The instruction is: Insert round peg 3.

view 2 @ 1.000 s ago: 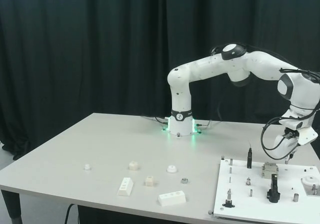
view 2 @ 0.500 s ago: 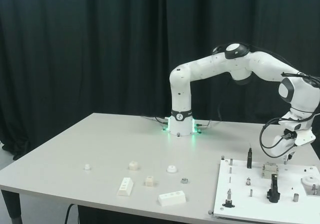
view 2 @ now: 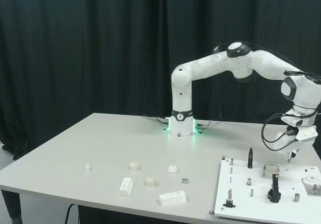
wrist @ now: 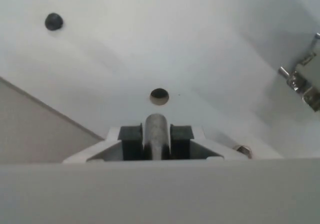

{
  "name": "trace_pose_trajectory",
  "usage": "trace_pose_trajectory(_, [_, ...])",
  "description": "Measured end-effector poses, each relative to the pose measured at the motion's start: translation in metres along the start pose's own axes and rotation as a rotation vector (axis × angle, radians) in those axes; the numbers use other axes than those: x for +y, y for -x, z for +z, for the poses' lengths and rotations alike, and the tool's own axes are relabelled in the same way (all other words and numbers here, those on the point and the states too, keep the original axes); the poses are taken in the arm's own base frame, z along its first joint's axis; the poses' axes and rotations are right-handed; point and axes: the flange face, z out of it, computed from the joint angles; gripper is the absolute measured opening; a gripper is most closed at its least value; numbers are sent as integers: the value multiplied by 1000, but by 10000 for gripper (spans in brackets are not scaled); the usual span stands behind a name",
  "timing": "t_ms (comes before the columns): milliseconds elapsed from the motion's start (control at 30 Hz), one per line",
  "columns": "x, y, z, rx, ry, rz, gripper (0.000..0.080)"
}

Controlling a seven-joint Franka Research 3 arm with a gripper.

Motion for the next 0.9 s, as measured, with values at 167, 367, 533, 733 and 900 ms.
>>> trace_pose_trajectory(167, [3,0,3,11,-6,33,112])
trace_pose_trajectory(367, [10,-3,8,12,-13,61,112])
trace_pose_trajectory(533, [15,-5,13,8,-24,79,112])
trace_pose_trajectory(733, [18,-4,19,0,-41,94,112])
trace_pose_trajectory(900, [19,0,22,-6,-50,99,112])
